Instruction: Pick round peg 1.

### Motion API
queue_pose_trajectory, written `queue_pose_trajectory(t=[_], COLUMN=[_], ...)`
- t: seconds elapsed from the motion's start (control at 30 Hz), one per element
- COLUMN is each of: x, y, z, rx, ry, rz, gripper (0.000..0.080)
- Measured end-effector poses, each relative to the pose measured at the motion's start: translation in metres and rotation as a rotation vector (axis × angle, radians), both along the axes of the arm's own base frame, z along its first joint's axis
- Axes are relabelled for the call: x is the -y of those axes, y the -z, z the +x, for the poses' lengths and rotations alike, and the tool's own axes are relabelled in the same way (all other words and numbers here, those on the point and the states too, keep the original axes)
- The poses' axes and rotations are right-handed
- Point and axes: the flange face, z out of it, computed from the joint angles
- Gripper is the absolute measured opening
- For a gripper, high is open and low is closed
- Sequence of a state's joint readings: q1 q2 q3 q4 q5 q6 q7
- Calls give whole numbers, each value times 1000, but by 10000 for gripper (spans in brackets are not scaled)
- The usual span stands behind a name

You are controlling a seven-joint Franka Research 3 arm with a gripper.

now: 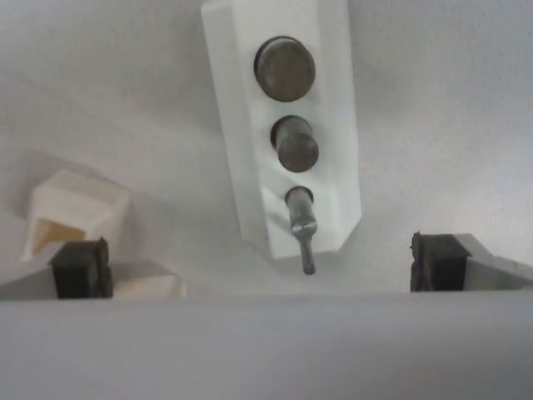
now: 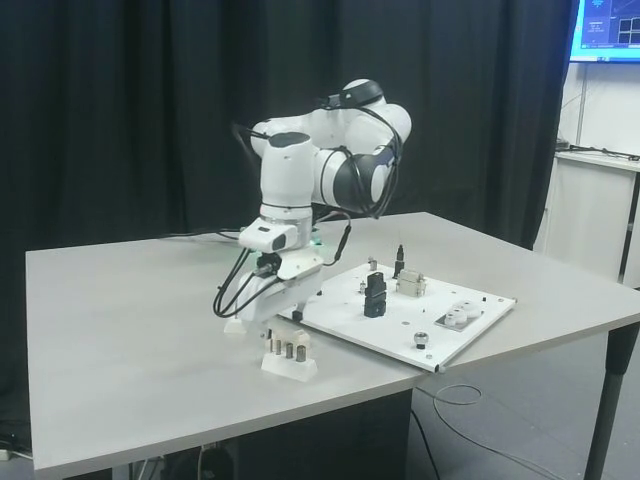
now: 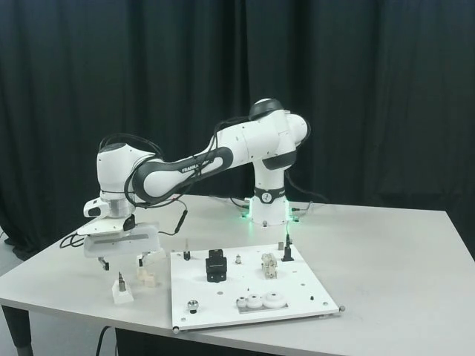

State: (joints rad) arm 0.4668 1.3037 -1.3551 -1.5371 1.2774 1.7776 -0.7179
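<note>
Nearest the wrist camera sat the gripper, jaws spread wide and holding nothing; I read its black pads as standing well apart on either side of open table. Just beyond them stood the white peg holder with three grey round pegs upright in a row; I took the thinnest peg, at the end closest to the gripper, to be round peg 1, though no marking confirmed it. A small white block lay beside the holder; farther off lay the white assembly board. I judged the step in hand to be the approach; the next move called for centring over that peg, descending, then closing.
</note>
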Motion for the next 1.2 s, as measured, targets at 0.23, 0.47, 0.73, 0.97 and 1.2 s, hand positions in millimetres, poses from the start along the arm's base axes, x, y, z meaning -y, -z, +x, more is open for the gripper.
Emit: queue_pose_trajectory(t=[0.23,0.47,0.73,0.97,1.2], x=[8,15,20,25,29], y=[8,17,25,30,33], z=[-1,0,1,3,4], rx=[12,19,22,27,30], ry=[1,1,2,-1,-10], rz=[7,8,20,23,19], gripper=[800,800,800,800,800])
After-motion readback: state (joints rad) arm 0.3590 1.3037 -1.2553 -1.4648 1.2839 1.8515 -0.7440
